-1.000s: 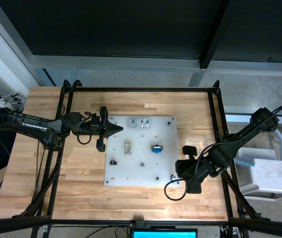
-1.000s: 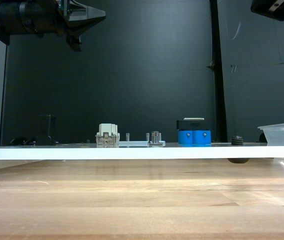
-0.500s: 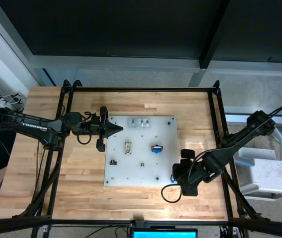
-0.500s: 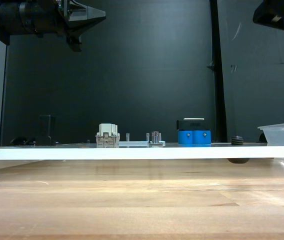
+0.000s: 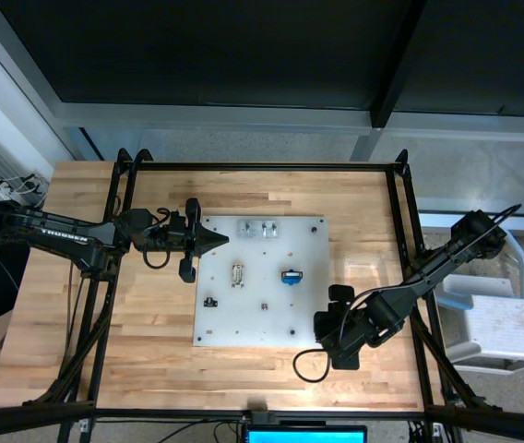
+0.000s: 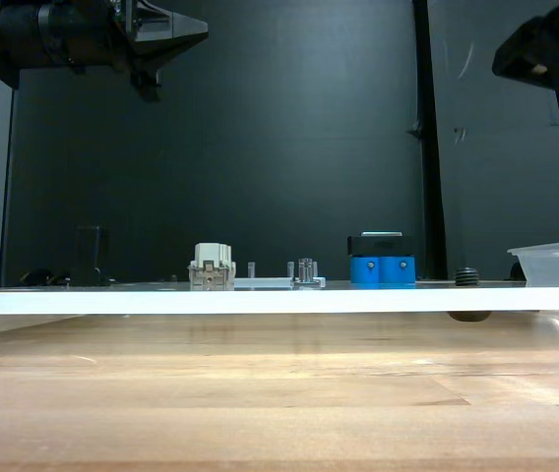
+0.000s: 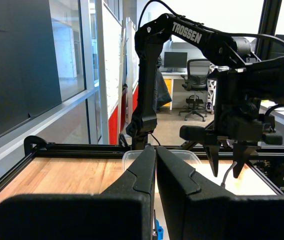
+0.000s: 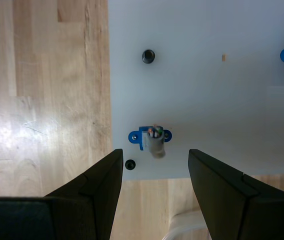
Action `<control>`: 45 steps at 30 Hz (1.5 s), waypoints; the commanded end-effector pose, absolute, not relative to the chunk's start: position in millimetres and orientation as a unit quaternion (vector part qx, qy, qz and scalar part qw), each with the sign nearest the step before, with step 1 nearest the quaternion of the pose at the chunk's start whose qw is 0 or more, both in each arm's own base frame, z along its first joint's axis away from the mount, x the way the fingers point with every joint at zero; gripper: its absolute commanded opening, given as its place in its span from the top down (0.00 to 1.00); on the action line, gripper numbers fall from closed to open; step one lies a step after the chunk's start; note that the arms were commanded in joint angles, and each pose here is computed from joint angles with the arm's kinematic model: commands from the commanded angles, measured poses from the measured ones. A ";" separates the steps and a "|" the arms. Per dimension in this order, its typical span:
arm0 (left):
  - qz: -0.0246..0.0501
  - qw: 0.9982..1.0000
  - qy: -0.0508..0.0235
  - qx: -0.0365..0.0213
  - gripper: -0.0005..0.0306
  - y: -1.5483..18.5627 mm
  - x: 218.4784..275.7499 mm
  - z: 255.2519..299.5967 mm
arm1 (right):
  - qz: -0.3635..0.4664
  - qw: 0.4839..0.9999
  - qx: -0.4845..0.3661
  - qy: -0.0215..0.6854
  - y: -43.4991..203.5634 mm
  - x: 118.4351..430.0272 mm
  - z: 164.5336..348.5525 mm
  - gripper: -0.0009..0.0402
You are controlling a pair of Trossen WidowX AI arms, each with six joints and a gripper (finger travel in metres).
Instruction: Remove the rj45 connector and place it in the container
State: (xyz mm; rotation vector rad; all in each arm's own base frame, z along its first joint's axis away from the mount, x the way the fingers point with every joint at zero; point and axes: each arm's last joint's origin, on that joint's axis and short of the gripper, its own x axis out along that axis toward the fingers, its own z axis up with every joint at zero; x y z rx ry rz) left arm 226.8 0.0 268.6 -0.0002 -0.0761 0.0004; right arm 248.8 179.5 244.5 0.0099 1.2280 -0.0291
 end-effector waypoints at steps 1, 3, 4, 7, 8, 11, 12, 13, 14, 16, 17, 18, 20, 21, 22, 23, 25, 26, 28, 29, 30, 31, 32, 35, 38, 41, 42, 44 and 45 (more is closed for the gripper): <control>0.000 0.999 -0.038 0.000 0.98 0.0 226.8 268.6 | -0.011 0.820 0.008 0.572 179.6 249.0 237.2 0.54; 0.000 0.999 -0.038 0.000 0.98 0.1 226.8 268.6 | -0.009 0.824 0.012 0.567 180.2 249.7 233.3 0.54; 0.000 0.999 -0.038 0.000 0.98 0.0 226.8 268.6 | -0.009 0.822 0.009 0.569 180.7 250.4 230.9 0.54; 0.000 0.999 -0.038 0.000 0.98 0.1 226.8 268.6 | -0.004 0.822 0.000 0.570 181.2 251.4 229.0 0.54; 0.000 0.999 -0.038 0.000 0.98 0.0 226.8 268.6 | -0.003 0.822 -0.003 0.570 181.4 252.2 228.1 0.54; 0.000 0.999 -0.038 0.000 0.98 0.1 226.8 268.6 | 0.001 0.822 -0.010 0.570 180.7 253.1 227.5 0.54; 0.000 0.999 -0.038 0.000 0.98 0.0 226.9 268.5 | 0.000 0.822 -0.011 0.570 180.1 253.3 227.0 0.54; 0.000 0.999 -0.038 0.000 0.98 0.1 226.8 268.6 | -0.001 0.821 -0.012 0.571 179.2 253.4 226.0 0.54; 0.000 0.999 -0.038 0.000 0.98 0.1 226.8 268.6 | -0.001 0.821 -0.013 0.571 178.6 253.3 224.8 0.54; 0.000 0.999 -0.038 0.000 0.98 0.1 226.9 268.5 | -0.003 0.820 -0.013 0.573 177.1 253.1 221.8 0.54; 0.000 0.999 -0.038 0.000 0.98 0.1 226.8 268.6 | -0.003 0.820 -0.011 0.573 176.5 253.3 219.8 0.54; 0.000 0.999 -0.038 0.000 0.98 0.0 226.8 268.6 | -0.002 0.820 -0.009 0.572 176.1 253.5 218.1 0.54; 0.000 0.999 -0.038 0.000 0.98 0.1 226.9 268.5 | -0.002 0.822 -0.008 0.570 175.4 253.7 215.0 0.54; 0.000 0.999 -0.038 0.000 0.98 0.1 226.8 268.6 | -0.002 0.822 -0.008 0.570 174.7 253.8 213.7 0.54; 0.000 0.999 -0.038 0.000 0.98 0.0 226.8 268.6 | -0.003 0.822 -0.008 0.570 174.1 253.8 212.7 0.54; 0.000 0.999 -0.038 0.000 0.98 0.0 226.9 268.5 | -0.003 0.821 -0.009 0.570 174.0 253.5 211.8 0.54; 0.000 0.999 -0.038 0.000 0.98 0.1 226.9 268.5 | -0.002 0.821 -0.011 0.571 172.9 253.5 210.3 0.54; 0.000 0.999 -0.038 0.000 0.98 0.0 226.8 268.6 | -0.002 0.820 -0.013 0.572 172.6 253.3 209.5 0.54; 0.000 0.999 -0.038 0.000 0.98 0.1 226.8 268.6 | -0.003 0.819 -0.015 0.573 171.3 253.3 208.3 0.54; 0.000 0.999 -0.038 0.000 0.98 0.1 226.8 268.6 | -0.004 0.819 -0.015 0.574 170.7 253.4 207.7 0.54; 0.000 0.999 -0.038 0.000 0.98 0.0 226.9 268.5 | -0.005 0.818 -0.015 0.574 170.1 253.4 207.1 0.54; 0.000 0.999 -0.038 0.000 0.98 0.0 226.8 268.6 | -0.005 0.818 -0.015 0.575 169.6 253.3 206.4 0.54; 0.000 0.999 -0.038 0.000 0.98 0.1 226.9 268.5 | -0.006 0.818 -0.016 0.575 169.3 253.0 205.4 0.54; 0.000 0.999 -0.038 0.000 0.98 0.1 226.8 268.6 | -0.005 0.819 -0.014 0.573 168.6 253.9 204.4 0.54; 0.000 0.999 -0.038 0.000 0.98 0.0 226.8 268.6 | -0.005 0.819 -0.015 0.573 167.9 254.2 203.8 0.55; 0.000 0.999 -0.038 0.000 0.98 0.1 226.8 268.6 | -0.005 0.820 -0.015 0.573 167.8 254.2 203.7 0.59; 0.000 0.999 -0.038 0.000 0.98 0.0 226.8 268.6 | -0.005 0.819 -0.015 0.573 167.9 254.2 203.7 0.61; 0.000 0.999 -0.038 0.000 0.98 0.1 226.8 268.6 | -0.004 0.819 -0.015 0.573 167.9 254.2 203.7 0.65; 0.000 0.999 -0.038 0.000 0.98 0.0 226.8 268.6 | -0.004 0.819 -0.015 0.573 167.9 254.2 203.7 0.68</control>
